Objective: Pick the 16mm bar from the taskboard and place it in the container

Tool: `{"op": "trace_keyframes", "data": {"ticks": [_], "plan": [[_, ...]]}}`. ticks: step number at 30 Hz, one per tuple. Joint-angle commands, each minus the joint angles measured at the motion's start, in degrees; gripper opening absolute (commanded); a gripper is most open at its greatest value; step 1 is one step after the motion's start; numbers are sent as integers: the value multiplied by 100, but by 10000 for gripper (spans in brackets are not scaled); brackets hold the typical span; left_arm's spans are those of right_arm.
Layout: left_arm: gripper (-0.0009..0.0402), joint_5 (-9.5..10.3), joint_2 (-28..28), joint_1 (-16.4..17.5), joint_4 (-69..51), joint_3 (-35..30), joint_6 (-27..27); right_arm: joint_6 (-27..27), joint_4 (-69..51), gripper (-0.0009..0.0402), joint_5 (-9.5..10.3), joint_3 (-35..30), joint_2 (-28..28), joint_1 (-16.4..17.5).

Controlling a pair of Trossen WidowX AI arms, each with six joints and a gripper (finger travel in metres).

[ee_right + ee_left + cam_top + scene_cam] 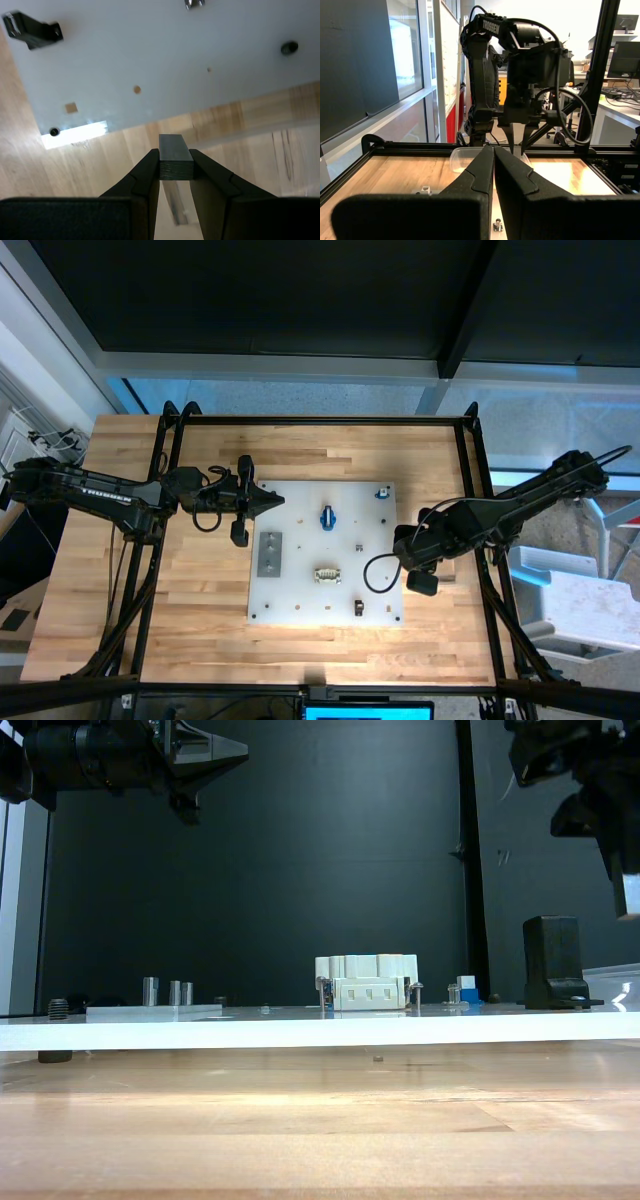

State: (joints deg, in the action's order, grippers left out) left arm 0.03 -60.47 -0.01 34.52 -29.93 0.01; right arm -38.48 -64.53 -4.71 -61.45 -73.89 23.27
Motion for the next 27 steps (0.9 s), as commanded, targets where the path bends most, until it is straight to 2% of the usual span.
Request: {"op": "trace_keyframes", "data": {"ticks": [1, 13, 27], "plan": [[0, -2, -2, 0, 2, -2, 0, -9, 0, 25, -4, 269, 243, -70], [0, -2, -2, 0, 2, -2, 0, -4, -26, 25, -4, 1005, 1060, -238], [0, 0, -2, 0, 2, -2, 0, -2, -166, 25, 2, 1593, 1593, -289]]}}
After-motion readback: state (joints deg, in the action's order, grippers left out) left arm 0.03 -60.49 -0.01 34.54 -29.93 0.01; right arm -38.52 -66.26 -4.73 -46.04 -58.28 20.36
